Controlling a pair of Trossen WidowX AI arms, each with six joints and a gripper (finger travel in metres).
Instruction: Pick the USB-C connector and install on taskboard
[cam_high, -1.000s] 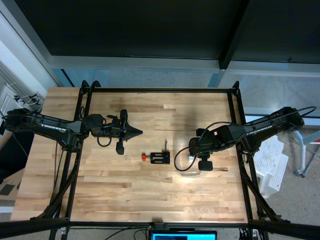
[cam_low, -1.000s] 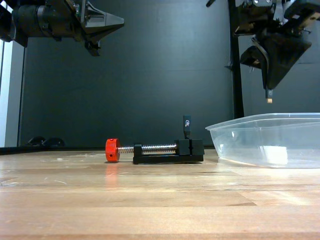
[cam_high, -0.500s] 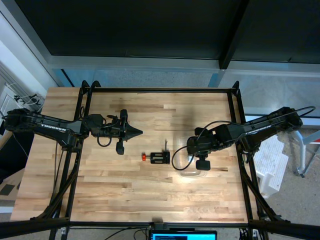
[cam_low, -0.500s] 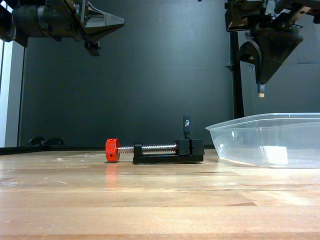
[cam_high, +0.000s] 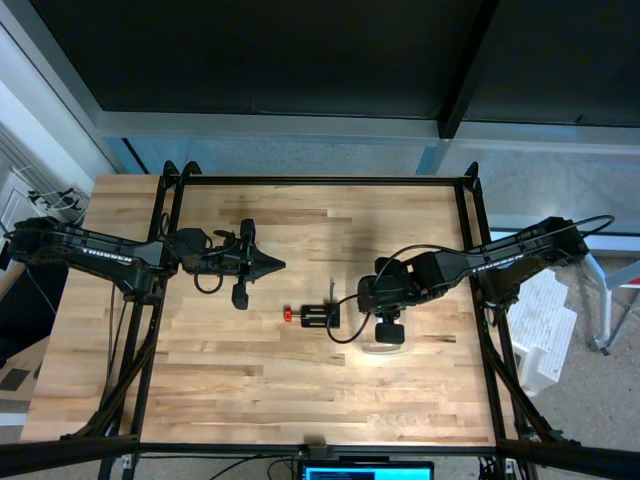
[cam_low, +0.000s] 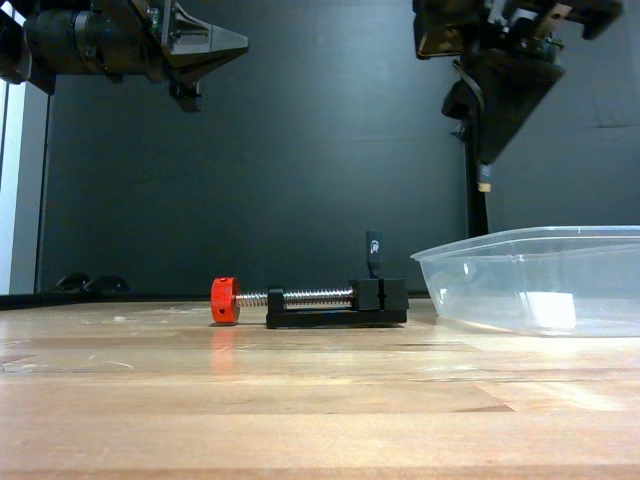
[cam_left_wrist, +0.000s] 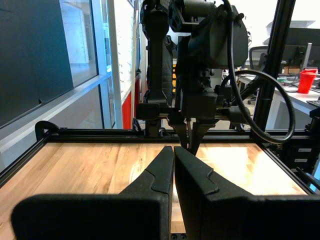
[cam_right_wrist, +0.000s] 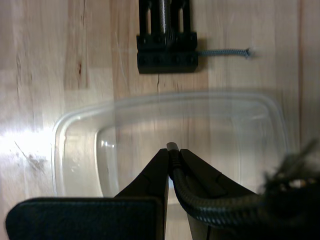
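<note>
- Over the clear tray (cam_right_wrist: 82, 116), on its side toward the taskboard (cam_right_wrist: 167, 56), right gripper (cam_right_wrist: 171, 151) hangs high, fingers clamped on USB-C connector (cam_low: 484, 182); plug tip pokes out below.
- taskboard lies flat on table (cam_high: 250, 380) just beside tray, red knob (cam_low: 225, 299) at its left end.
- left gripper (cam_high: 276, 265) high over table's left part, fingers pressed together, nothing between.

Overhead light; glare on table (cam_right_wrist: 30, 75) (tray (cam_right_wrist: 170, 97) rim blurred).
</note>
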